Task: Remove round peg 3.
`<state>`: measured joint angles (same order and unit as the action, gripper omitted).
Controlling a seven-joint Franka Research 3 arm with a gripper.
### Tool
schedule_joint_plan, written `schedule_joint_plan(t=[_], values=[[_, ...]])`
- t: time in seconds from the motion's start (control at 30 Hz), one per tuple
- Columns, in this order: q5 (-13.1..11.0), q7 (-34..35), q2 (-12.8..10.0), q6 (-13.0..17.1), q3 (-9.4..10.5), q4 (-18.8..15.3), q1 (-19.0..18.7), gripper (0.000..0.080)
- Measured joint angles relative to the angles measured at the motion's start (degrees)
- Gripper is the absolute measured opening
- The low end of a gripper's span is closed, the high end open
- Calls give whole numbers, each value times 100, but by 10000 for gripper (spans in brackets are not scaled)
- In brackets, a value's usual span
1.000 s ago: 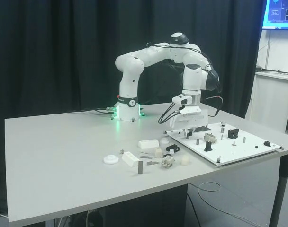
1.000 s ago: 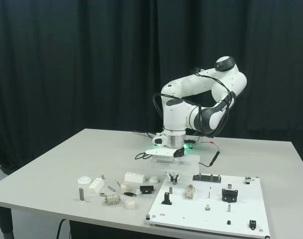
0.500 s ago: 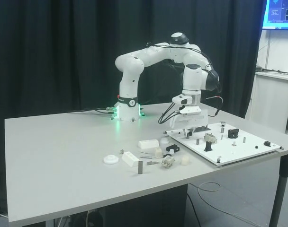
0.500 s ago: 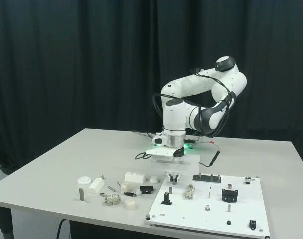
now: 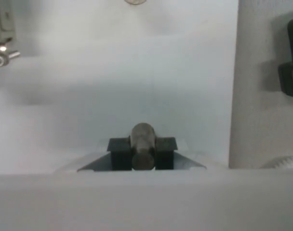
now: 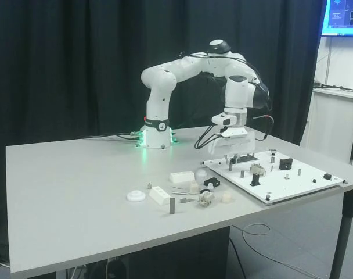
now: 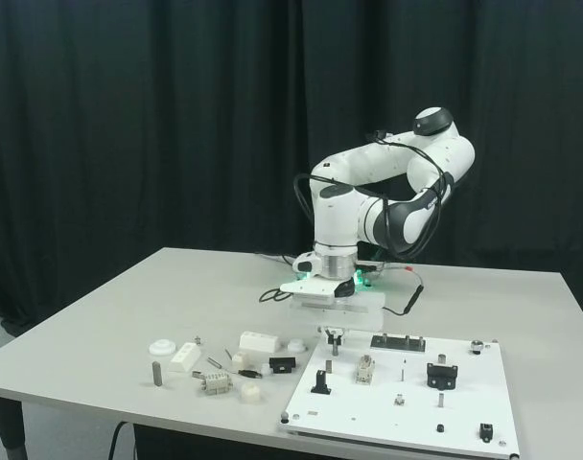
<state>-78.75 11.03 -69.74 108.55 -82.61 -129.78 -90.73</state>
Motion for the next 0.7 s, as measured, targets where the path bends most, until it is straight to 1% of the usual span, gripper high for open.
schedule_joint_plan(t=[0.23, 0.53, 0.7], values=[[102, 0, 0, -125, -140, 35, -13, 99], [287, 4, 0, -352, -432, 92, -62, 99], [350, 12, 0, -461, -549, 107, -83, 99]])
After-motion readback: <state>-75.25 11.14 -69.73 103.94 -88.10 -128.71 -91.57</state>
